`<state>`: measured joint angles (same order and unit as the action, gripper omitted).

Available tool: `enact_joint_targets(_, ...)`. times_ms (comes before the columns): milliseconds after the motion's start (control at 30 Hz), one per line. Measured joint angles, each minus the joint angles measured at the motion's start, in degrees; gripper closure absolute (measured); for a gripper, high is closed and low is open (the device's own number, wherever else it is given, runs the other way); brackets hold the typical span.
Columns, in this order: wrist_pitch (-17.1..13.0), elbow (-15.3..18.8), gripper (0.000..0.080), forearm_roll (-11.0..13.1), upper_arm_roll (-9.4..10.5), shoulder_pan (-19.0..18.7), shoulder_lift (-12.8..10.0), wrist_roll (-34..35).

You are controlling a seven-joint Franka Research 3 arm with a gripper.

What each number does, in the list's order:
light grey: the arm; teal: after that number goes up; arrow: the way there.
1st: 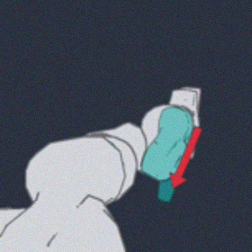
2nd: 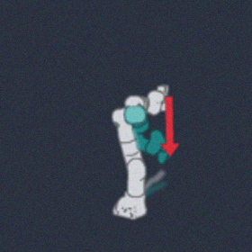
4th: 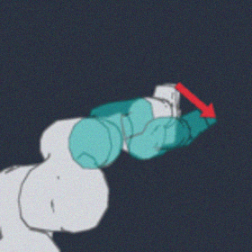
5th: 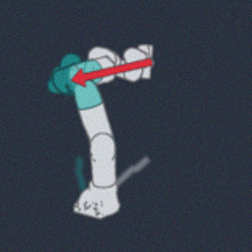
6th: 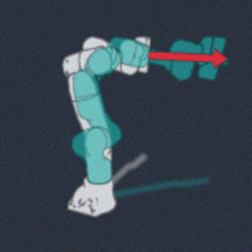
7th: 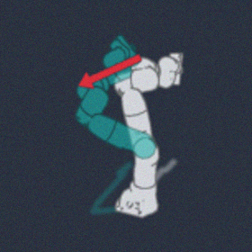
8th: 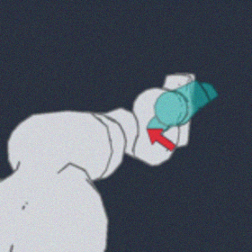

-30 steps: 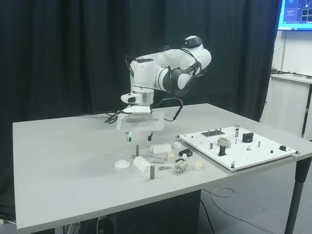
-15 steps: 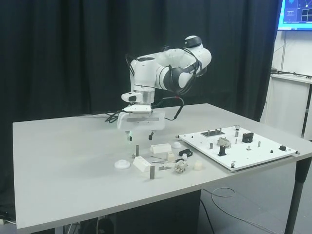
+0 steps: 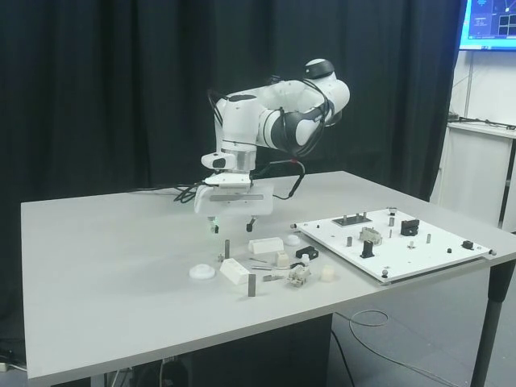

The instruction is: Remove square peg 2.

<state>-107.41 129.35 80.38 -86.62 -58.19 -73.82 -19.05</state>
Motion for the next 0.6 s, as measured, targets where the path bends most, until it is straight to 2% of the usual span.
enact_joint_targets(600,0.3,-0.3,0.0003,0.0,0.04,0.01,0.0,2.04)
